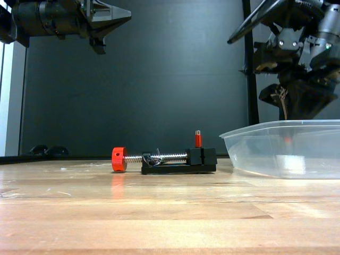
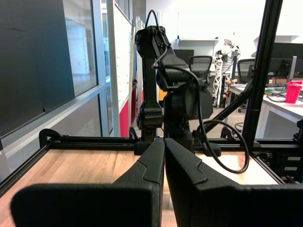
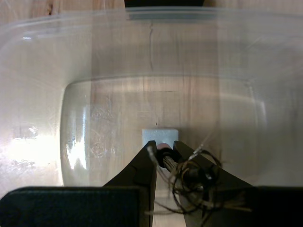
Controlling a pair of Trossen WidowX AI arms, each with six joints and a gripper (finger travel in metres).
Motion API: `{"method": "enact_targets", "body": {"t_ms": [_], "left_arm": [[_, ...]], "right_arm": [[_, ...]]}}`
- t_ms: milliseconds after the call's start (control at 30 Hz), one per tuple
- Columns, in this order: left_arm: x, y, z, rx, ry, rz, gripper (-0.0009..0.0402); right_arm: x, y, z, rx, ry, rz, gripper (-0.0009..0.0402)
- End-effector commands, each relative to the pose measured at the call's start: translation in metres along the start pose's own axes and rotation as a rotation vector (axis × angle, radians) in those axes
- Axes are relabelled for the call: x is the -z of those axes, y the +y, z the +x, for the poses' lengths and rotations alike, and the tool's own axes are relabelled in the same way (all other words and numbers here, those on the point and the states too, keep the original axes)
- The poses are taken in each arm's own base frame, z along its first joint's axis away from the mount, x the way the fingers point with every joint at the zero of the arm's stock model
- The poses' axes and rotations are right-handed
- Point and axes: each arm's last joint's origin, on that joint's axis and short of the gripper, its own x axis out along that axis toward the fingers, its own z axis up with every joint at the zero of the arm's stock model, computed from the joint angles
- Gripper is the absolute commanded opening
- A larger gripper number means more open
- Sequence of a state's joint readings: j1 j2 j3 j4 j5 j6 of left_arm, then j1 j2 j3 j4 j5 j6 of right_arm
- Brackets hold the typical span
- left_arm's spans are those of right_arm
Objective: Pick the RCA connector and install on taskboard
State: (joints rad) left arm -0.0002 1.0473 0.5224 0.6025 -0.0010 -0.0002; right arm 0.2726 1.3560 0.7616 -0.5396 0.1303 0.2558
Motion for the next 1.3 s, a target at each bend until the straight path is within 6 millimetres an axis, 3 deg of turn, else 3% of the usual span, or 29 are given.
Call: {"method": "enact_targets", "body": {"t_ms": [33,400,700,1300], "left_arm": [[0.0,0.0,0.0,0.0,-0.001,0.0,0.0],[0.0,0.0,0.0,0.0,-0.001,0.0,0.0],[0.0,0.0,0.0,0.0,-0.001,0.0,0.0],[0.0,0.0,0.0,0.0,-0.001,0.0,0.0]], "right_arm": [[-0.004,-0.001,-0.01,0.0,-0.003,-0.001,0.0002],[-0.015,-0.002,-0.041,0.0,-0.004,-0.001,0.0002],[-0.017,-0.002,-0.042,0.001,-0.004,-0.001,0.0002],[-0.069,-0.001,-0.024,0.028,0.017,0.009,0.0002]]}}
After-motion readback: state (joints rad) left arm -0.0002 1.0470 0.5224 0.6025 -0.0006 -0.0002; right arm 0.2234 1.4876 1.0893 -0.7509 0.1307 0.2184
